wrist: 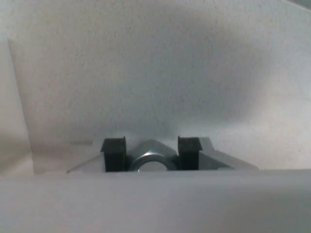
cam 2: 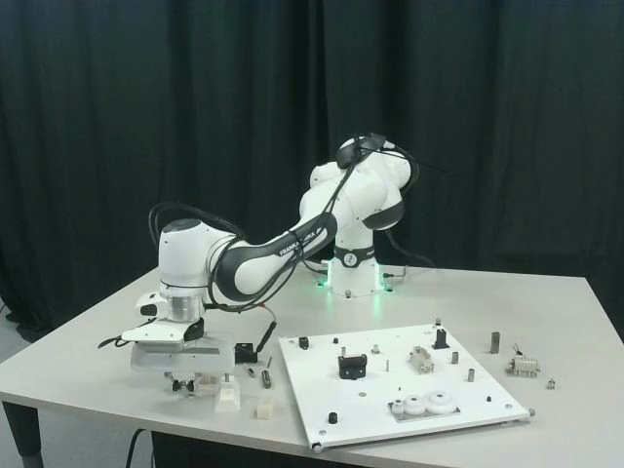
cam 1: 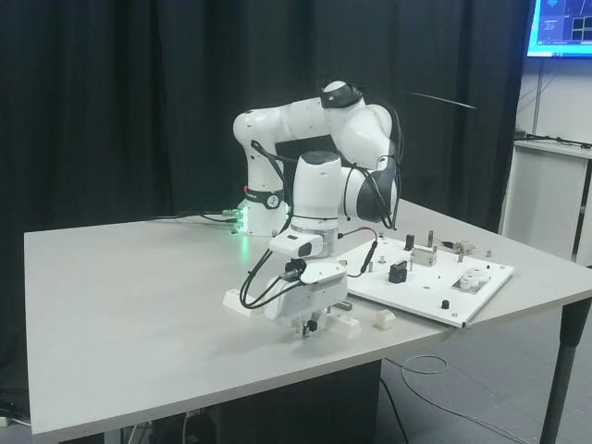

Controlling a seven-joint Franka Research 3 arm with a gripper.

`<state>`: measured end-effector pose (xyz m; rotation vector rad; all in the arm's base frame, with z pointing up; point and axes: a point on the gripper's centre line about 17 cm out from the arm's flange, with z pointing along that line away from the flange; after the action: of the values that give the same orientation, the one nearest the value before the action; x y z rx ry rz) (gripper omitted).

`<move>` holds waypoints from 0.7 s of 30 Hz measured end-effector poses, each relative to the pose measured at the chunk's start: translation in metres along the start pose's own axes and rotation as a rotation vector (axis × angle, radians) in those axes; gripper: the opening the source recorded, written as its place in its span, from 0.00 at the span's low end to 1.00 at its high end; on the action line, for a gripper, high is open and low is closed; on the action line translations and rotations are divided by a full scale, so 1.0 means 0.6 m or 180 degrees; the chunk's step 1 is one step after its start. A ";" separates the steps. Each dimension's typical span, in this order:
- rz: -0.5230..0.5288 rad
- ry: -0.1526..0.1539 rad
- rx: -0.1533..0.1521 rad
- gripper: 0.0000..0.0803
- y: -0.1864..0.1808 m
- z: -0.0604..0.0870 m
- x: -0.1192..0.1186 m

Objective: Place bolt 4.

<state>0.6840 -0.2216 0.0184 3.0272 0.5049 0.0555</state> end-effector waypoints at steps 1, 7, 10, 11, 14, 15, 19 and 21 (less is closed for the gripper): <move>0.0005 0.0003 0.0006 0.28 0.000 0.002 0.001; 0.0016 0.0015 0.0036 0.28 -0.001 0.009 0.005; 0.0016 0.0019 0.0047 0.28 0.000 0.011 0.007; 0.0018 0.0020 0.0051 0.28 0.000 0.012 0.007; 0.0030 0.0026 0.0064 0.28 -0.001 0.015 0.009; 0.0032 0.0026 0.0068 0.28 -0.001 0.016 0.009; 0.0021 0.0020 0.0068 0.28 0.001 0.017 0.010; 0.0011 0.0016 0.0063 0.28 0.002 0.016 0.011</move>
<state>0.6912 -0.2213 0.0092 3.0479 0.5037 0.0589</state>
